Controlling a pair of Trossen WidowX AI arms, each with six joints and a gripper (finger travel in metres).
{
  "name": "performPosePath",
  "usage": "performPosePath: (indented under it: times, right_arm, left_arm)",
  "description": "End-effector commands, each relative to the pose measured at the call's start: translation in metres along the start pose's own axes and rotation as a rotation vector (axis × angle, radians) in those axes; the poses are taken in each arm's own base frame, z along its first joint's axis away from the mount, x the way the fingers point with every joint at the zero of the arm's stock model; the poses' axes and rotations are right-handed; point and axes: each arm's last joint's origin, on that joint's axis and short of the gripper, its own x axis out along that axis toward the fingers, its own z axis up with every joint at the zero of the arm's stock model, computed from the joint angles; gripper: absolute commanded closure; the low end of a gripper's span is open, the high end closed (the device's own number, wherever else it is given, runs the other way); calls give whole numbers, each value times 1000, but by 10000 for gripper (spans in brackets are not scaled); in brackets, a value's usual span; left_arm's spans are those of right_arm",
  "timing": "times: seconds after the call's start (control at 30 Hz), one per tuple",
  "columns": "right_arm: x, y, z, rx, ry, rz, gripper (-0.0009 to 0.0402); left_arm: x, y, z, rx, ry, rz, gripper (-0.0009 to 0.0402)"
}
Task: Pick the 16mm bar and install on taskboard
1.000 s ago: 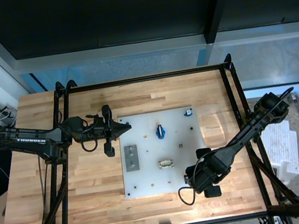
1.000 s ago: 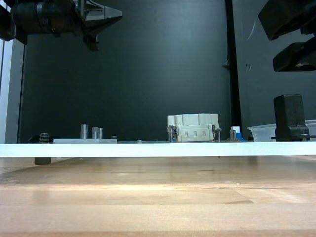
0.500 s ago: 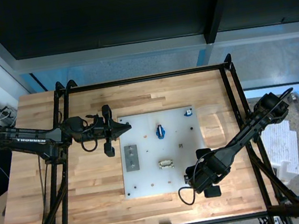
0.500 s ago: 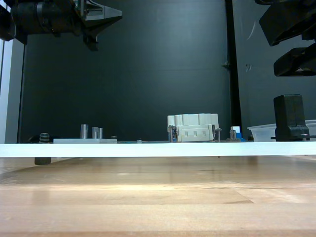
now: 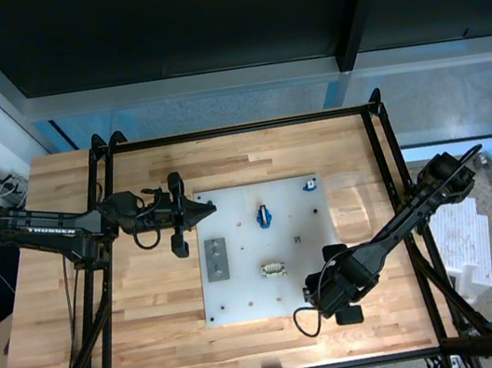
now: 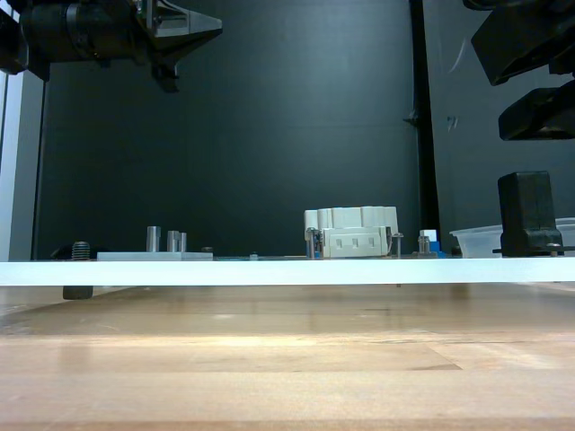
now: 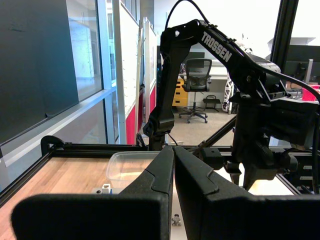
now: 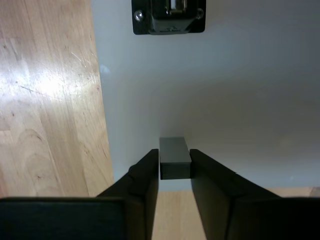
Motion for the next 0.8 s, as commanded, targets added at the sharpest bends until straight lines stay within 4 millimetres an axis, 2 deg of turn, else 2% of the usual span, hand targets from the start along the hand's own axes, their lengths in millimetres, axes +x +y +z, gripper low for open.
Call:
performPosePath:
  times: [0.03,0.23,0.37,0.53,0.8]
  right_arm:
    - [-1,0,0,-5,-1,1,251]
    - [-4,1,1,-8,-10,8,171]
    - [-4,1,1,-8,-9,7,135]
    - [-5,0,0,-8,-10,8,117]
    - [-14,-2,-2,-9,-23,17,116]
  left_arm:
    - [0,0,0,0,0,0,393]
    - [0,0,0,0,0,0,393]
    - [0,0,0,0,0,0,393]
    - [0,0,0,0,0,0,393]
    - [0,0,0,0,0,0,393]
